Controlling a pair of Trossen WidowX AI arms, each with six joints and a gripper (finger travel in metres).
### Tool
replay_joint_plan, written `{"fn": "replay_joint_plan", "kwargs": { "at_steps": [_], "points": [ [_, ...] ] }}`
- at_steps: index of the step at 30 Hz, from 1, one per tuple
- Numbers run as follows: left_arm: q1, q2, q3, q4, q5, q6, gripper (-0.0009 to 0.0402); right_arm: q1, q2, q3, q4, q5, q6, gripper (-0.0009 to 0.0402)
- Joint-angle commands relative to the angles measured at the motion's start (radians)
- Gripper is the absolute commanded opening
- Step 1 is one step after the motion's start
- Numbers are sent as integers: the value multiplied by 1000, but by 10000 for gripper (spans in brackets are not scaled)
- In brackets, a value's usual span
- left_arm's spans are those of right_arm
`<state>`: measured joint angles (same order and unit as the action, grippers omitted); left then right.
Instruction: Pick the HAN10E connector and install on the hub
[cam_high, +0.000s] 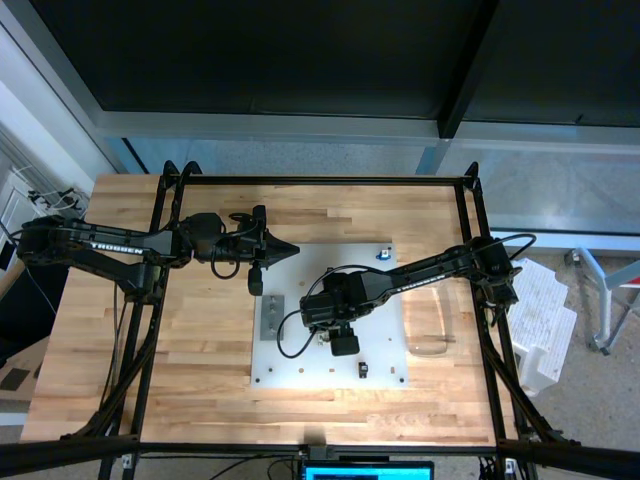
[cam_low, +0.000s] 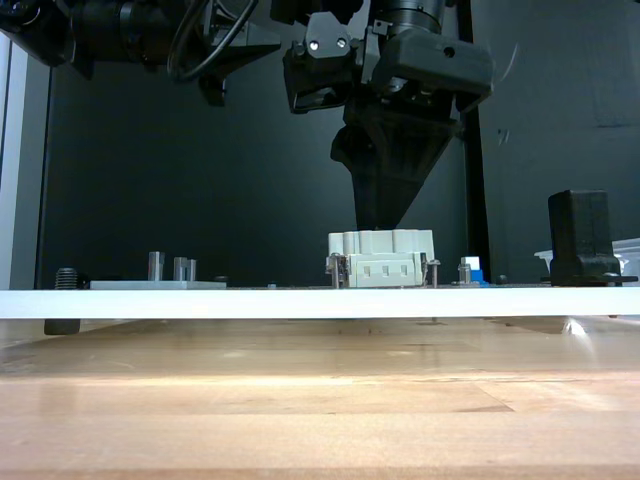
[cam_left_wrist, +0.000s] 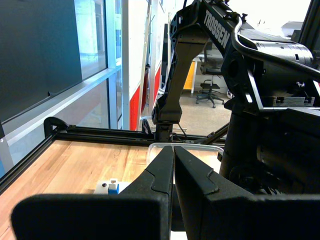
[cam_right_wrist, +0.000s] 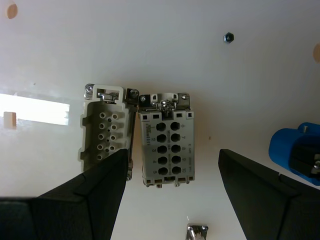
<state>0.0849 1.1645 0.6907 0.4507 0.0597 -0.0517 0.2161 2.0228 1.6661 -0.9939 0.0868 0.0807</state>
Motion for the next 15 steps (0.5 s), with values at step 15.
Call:
{"fn": "replay_joint_plan", "kwargs": {
  "at_steps": [15],
  "points": [
    [0,0,0,-2,0,0,0,-5,31,-11,18,-9,-12,252]
  ]
}}
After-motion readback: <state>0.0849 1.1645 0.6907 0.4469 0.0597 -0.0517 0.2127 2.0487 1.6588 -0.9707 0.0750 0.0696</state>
